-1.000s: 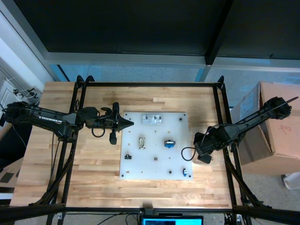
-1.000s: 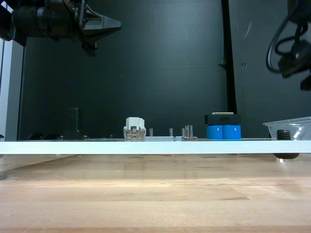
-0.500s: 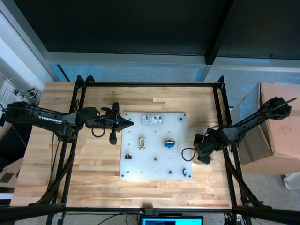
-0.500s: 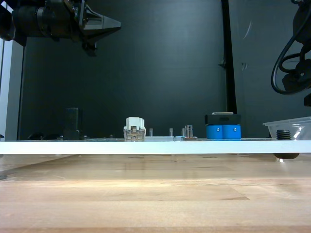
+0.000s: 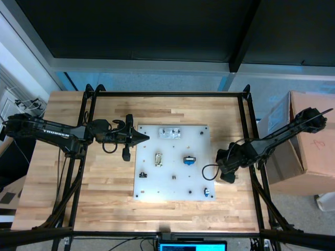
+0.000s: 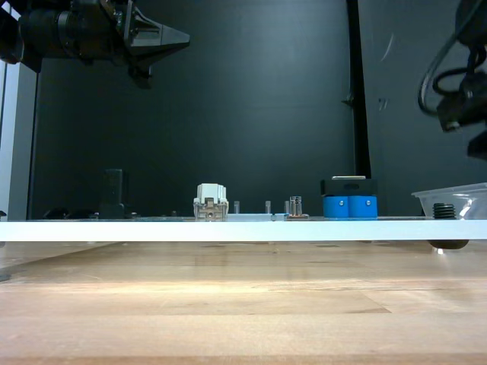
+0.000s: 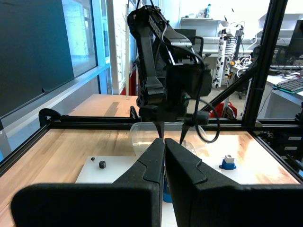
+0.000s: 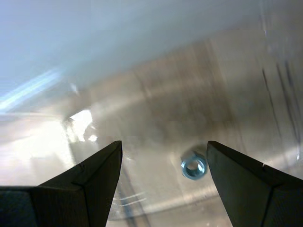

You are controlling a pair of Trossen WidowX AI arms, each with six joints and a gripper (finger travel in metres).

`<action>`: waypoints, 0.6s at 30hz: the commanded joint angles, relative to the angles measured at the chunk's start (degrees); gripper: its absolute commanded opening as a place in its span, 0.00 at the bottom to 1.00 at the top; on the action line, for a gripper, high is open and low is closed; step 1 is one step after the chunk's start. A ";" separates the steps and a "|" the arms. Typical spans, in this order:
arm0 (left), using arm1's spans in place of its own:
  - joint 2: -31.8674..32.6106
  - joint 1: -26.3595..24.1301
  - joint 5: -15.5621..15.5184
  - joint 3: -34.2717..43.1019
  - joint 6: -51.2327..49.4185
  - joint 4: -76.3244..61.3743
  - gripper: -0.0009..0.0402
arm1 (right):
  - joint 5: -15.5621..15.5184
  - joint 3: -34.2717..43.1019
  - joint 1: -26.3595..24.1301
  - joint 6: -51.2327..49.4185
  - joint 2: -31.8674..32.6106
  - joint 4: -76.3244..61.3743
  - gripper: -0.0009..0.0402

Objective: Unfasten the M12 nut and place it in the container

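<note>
Obs., right side: the right gripper has its jaws spread wide with nothing between them. Looking along it, you see the M12 nut lying free and flat on the floor of the clear container. Its bore faces the camera. It sits beyond the fingertips, nearer one finger than the other, touching neither.

From above, the right gripper hangs just off the right edge of the white board (the tray is mostly hidden under the arm there).

Low view: the black stud shows bare ribs with no nut on it, and stands in front of the container.

Obs., left side: the left gripper is raised at the board's left edge, its fingers pressed together on nothing, well apart from the nut.

Judgement: the placing step looks done. The right arm is far nearer. The nut lies straight below the parted jaws, so you would expect a plain lift away.
</note>
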 commanded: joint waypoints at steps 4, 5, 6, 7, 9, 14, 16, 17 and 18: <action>0.02 0.00 0.02 0.02 0.02 0.00 0.02 | 5.25 9.01 -0.81 -5.62 -2.69 -5.99 0.52; 0.02 0.00 0.02 0.02 0.02 0.00 0.02 | 5.86 10.73 -1.18 -7.32 -2.89 -6.58 0.50; 0.02 0.00 0.02 0.02 0.02 0.00 0.02 | 6.73 12.31 -1.64 -9.18 -3.02 -6.91 0.48; 0.02 0.02 0.02 0.02 0.02 0.00 0.02 | 7.10 13.66 -2.29 -11.23 -3.21 -6.88 0.46; 0.02 0.00 0.00 0.02 0.02 -0.02 0.02 | 8.09 15.93 -4.00 -15.41 -3.65 -6.36 0.41; 0.02 0.00 0.02 0.02 0.02 0.00 0.02 | 6.88 18.93 -9.60 -26.05 -5.53 -1.40 0.29; 0.02 0.00 0.02 0.02 0.02 -0.02 0.02 | 4.55 18.93 -12.72 -30.34 -6.49 2.05 0.24; 0.02 0.00 0.02 0.02 0.02 -0.02 0.02 | 3.52 18.60 -14.25 -32.17 -7.04 4.42 0.20; 0.02 0.00 0.02 0.02 0.02 0.00 0.02 | 2.25 18.12 -15.89 -33.97 -7.65 6.91 0.17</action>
